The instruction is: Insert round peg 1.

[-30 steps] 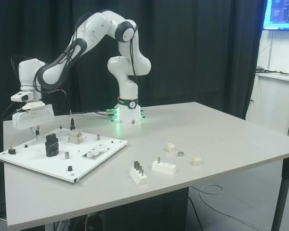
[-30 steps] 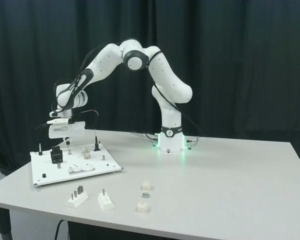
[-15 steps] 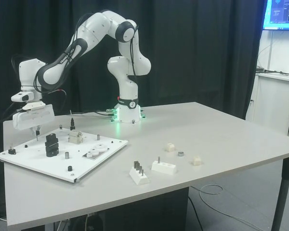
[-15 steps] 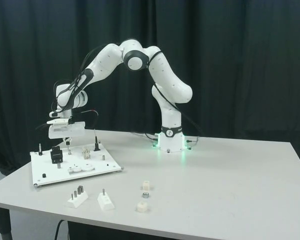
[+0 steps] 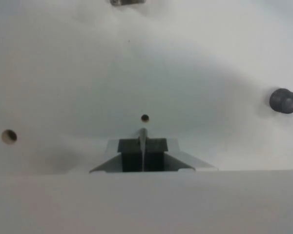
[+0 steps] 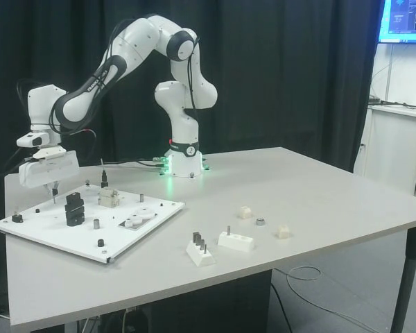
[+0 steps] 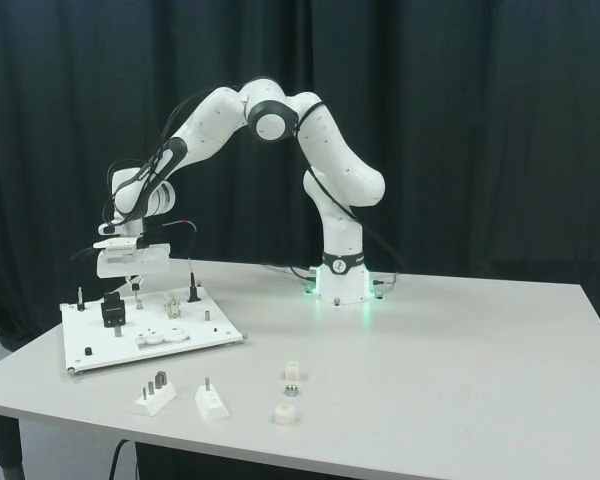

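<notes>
The grey table [image 6: 319,201] stands before a black curtain; near its front edge two small white holders [image 6: 200,254] carry short pegs, and farther back the white board [image 6: 35,232] bears black and grey fittings. In the wrist view the gripper [image 5: 143,146] is clenched on round peg 1 [image 5: 143,135], its tip just short of a small hole [image 5: 145,118] in the board. Compared with a second ago, the gripper sits slightly higher over the board's far corner, with nothing else moved.
</notes>
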`<action>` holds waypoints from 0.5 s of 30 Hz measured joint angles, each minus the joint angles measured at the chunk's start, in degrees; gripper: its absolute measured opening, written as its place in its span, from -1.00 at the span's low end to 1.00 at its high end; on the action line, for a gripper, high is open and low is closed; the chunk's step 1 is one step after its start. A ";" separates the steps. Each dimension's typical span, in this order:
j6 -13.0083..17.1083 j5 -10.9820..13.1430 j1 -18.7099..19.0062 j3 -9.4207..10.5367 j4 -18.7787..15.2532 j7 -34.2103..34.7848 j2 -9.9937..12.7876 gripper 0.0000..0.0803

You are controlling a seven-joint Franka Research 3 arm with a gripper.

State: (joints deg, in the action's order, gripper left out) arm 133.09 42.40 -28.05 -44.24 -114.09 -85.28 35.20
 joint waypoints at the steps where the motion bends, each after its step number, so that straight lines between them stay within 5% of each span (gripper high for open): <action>1: -0.01 0.01 0.01 0.00 0.00 0.00 0.00 -0.96; 15: -0.17 0.47 0.04 0.00 0.00 0.00 0.00 -0.96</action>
State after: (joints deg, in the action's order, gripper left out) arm 132.92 42.86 -28.01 -44.24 -114.08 -85.27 35.20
